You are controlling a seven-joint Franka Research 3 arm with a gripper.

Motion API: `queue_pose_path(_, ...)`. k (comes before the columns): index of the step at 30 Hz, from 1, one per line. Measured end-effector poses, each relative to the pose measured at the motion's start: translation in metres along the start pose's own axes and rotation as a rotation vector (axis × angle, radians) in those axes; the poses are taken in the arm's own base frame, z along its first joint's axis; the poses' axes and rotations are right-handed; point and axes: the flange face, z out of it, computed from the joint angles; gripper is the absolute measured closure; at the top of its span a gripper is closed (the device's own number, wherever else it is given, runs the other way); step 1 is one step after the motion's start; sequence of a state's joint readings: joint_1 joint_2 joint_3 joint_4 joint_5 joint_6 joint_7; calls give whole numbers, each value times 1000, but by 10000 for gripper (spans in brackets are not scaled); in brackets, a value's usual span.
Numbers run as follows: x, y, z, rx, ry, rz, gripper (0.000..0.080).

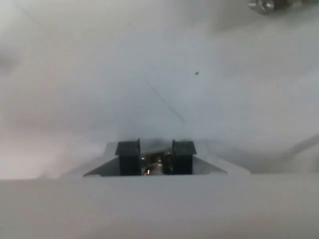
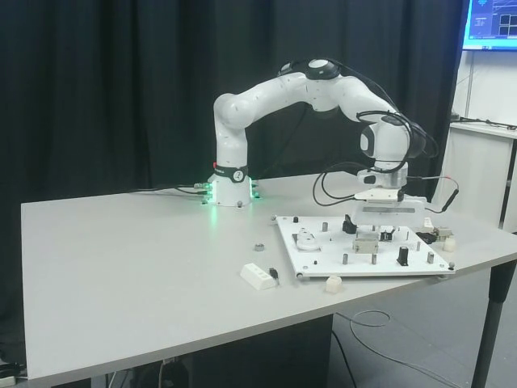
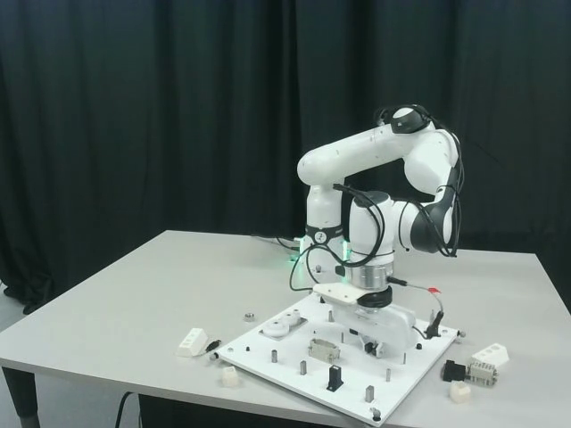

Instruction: Remove BNC.

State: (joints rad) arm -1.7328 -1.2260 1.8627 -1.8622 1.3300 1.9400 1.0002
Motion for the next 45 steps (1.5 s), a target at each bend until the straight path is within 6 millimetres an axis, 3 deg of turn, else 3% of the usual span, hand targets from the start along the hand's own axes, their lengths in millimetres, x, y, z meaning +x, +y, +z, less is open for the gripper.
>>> queue_pose_path(45,-10,-3,-1,-14,16,-812,669)
